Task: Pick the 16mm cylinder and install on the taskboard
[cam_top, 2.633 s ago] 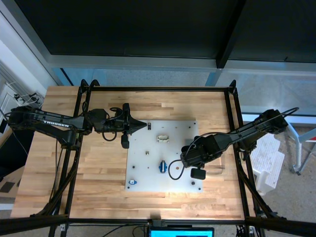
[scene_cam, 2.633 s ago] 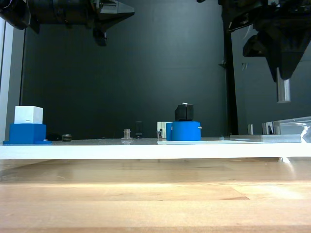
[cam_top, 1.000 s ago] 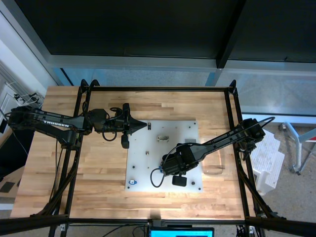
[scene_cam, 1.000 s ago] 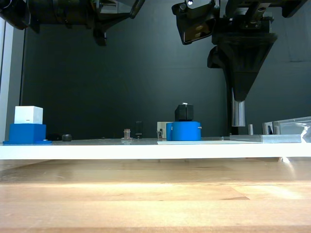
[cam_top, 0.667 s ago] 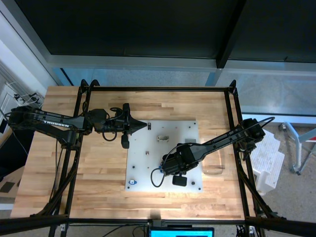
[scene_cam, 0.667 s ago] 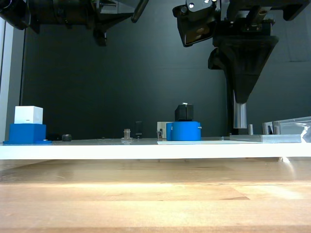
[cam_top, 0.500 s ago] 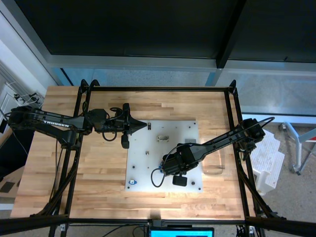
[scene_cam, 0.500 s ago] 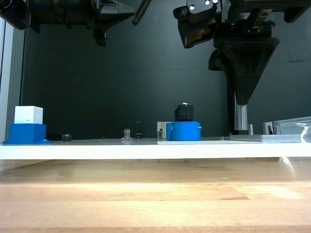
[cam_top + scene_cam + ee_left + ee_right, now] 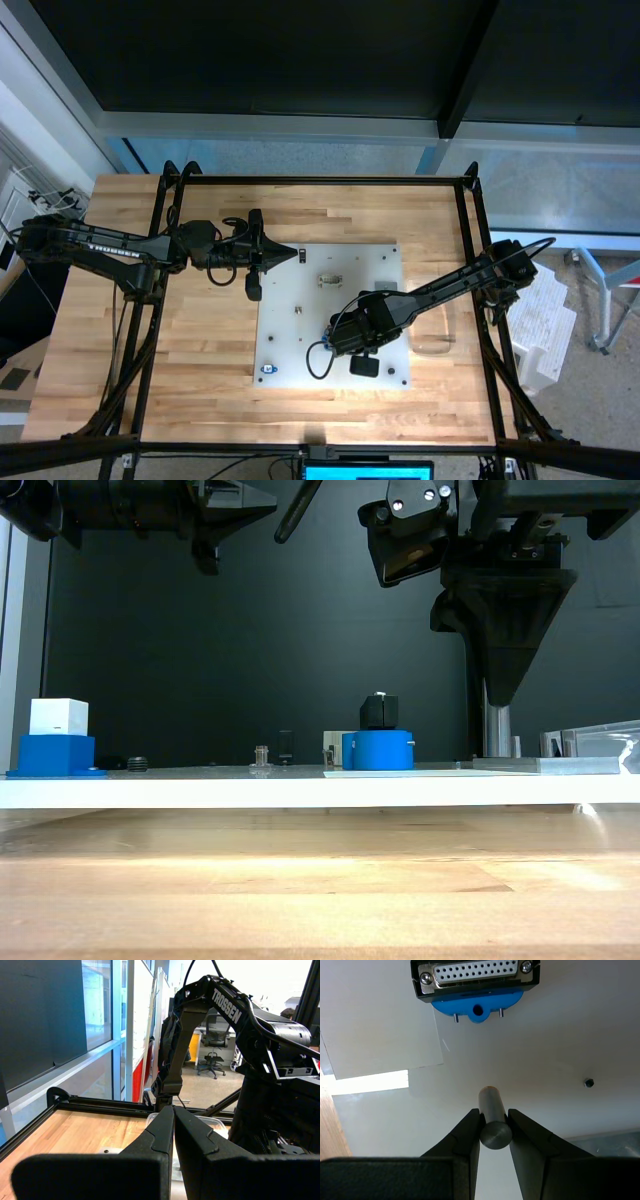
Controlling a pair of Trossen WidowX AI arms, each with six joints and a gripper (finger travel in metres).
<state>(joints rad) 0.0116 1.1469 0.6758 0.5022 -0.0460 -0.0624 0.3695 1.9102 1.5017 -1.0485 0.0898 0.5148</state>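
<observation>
Silver-grey metal shows between the jaws of the right gripper (image 9: pixel 493 1121): the 16mm cylinder (image 9: pixel 491 1106) is pinched there by its upper end, one finger pressed against each side, its axis running along the gripper. In the low view the right gripper (image 9: pixel 497 692) points straight down over the taskboard (image 9: pixel 300 788). The 16mm cylinder (image 9: pixel 496 732) stands upright beneath it, its lower end down at the level of the board's top face. Whether it has entered a hole cannot be told. Through the right wrist camera the peg's far end meets the white surface of the taskboard (image 9: pixel 555 1030), near a blue connector (image 9: pixel 477 1007) with a metal-framed multi-pin face, and a small dark screw head (image 9: pixel 588 1081) lies apart from it. From above, the right gripper (image 9: pixel 352 336) is over the middle of the taskboard (image 9: pixel 290 345) and the peg is hidden beneath the arm. A clear plastic tray (image 9: pixel 436 330) lies at the board's right edge on the wooden bench (image 9: pixel 200 330). In the low view a blue round fitting (image 9: pixel 380 750) with a black top stands on the board, left of the peg, and a blue and white block (image 9: pixel 57 738) stands near the board's left end. The left gripper (image 9: pixel 288 254) hovers high over the board's far left corner, well apart from the peg, and the left wrist camera shows its jaws pressed together with only a thin seam between them.
</observation>
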